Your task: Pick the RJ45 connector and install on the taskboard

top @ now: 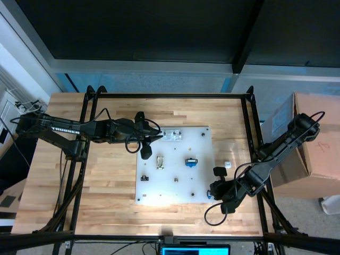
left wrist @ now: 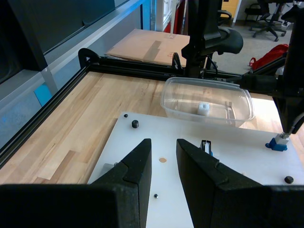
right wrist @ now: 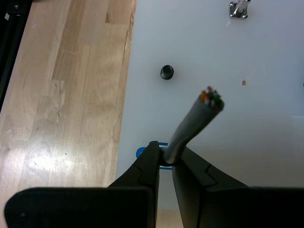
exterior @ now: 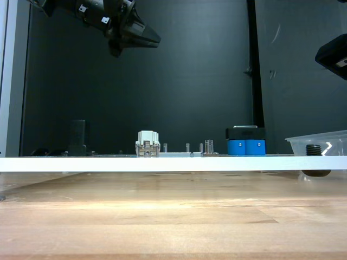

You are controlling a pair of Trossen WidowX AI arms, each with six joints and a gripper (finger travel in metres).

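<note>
Currently pinching connector (right wrist: 192, 121) with right gripper (right wrist: 166, 154), board's (top: 175, 194) five o'clock; next, lift and seat. Holding left gripper (left wrist: 164, 142) agape, empty, ten o'clock.

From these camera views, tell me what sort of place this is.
Likely a robotics lab: a white board on a wooden bench, office chairs behind. The left end effector hangs open over the board's left edge; the right end effector pinches the blue connector's cable at its near right corner.
</note>
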